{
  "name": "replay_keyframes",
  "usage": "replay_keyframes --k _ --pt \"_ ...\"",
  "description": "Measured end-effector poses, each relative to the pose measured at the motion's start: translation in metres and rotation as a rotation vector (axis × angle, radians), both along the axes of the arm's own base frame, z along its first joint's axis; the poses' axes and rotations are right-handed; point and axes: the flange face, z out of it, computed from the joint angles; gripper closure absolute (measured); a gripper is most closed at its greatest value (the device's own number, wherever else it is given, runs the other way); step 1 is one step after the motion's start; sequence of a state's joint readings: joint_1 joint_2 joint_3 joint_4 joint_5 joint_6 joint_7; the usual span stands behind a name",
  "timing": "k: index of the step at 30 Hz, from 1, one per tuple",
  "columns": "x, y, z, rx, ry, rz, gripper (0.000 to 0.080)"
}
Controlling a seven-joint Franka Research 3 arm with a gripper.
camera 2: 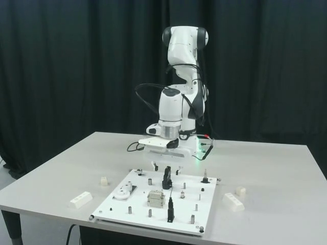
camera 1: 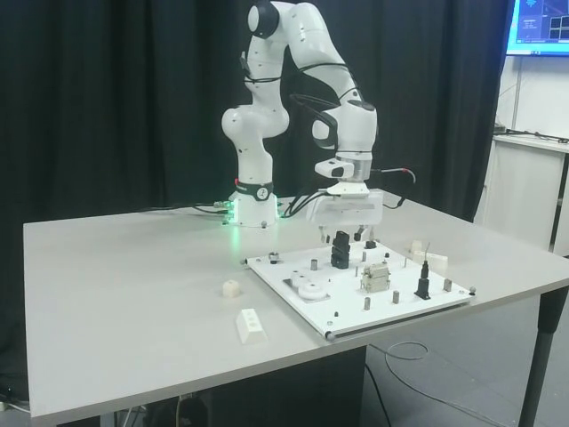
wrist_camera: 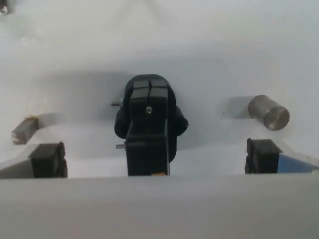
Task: Remove D-SUB.
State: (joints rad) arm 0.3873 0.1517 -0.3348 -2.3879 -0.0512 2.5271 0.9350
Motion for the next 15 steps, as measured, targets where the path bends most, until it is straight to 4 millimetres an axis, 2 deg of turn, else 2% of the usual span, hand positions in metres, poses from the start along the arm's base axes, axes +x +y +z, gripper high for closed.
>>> replay_keyframes --k 7,8,13,14,15 --pt "-0.0007 0.0 -0.0045 -0.004 0.002 0.009 0.0003" --pt "-0.0008 0.0 -0.005 -0.004 0.003 0.009 0.0088" --pt "-0.001 0.0002 -0.0066 -0.005 0.002 0.01 0.0088" --pt "-0.001 0.0003 -0.0067 -0.005 0.002 0.01 0.0266" --pt "-0.001 0.0003 -0.0069 -0.005 0.002 0.01 0.0266"
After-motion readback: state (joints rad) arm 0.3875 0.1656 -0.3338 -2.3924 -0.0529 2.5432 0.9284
